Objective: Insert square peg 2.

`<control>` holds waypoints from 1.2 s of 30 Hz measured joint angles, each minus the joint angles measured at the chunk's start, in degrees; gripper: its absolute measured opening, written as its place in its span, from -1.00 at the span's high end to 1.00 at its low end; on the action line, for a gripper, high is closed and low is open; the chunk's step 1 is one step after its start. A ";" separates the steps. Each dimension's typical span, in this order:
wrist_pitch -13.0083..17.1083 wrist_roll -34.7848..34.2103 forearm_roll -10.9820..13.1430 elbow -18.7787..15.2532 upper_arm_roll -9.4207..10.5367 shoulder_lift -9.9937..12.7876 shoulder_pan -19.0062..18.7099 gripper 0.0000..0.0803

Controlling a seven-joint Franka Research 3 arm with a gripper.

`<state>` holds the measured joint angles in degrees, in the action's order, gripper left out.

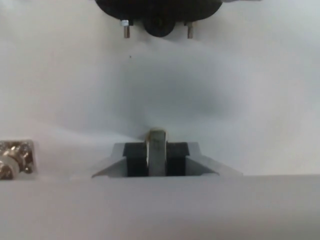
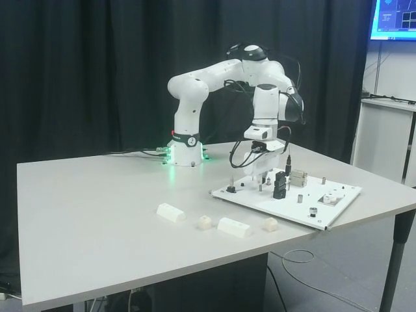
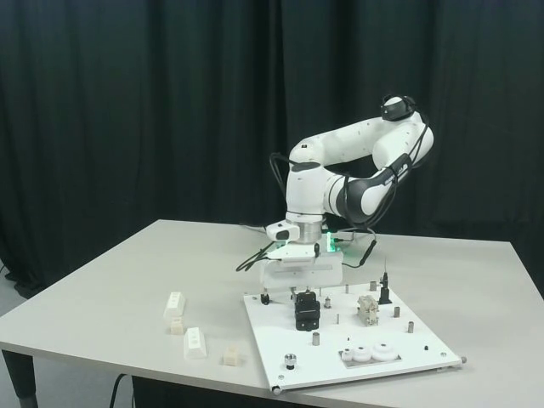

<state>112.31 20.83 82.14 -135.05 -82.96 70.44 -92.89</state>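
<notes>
In the wrist view my gripper is shut on a grey metal square peg, which stands upright between the black pads. Below the peg lies the white board. A black fixture with two small screws lies a short way beyond the peg. Both room views show the gripper pointing straight down, low over the near-arm side of the white board, close to a black block. The peg's lower end is hidden.
Small posts, a metal connector and white round parts stand on the board. Several white blocks lie on the grey table beside the board. Cables hang from the wrist.
</notes>
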 joint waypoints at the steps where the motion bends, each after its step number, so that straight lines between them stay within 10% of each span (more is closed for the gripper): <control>1: 0.00 -0.29 0.12 -0.05 -0.02 -0.01 0.00 0.81; 36: 0.01 3.46 0.46 -0.29 -0.04 -0.22 -0.02 0.81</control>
<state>112.32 24.29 82.60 -135.34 -83.01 70.21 -92.91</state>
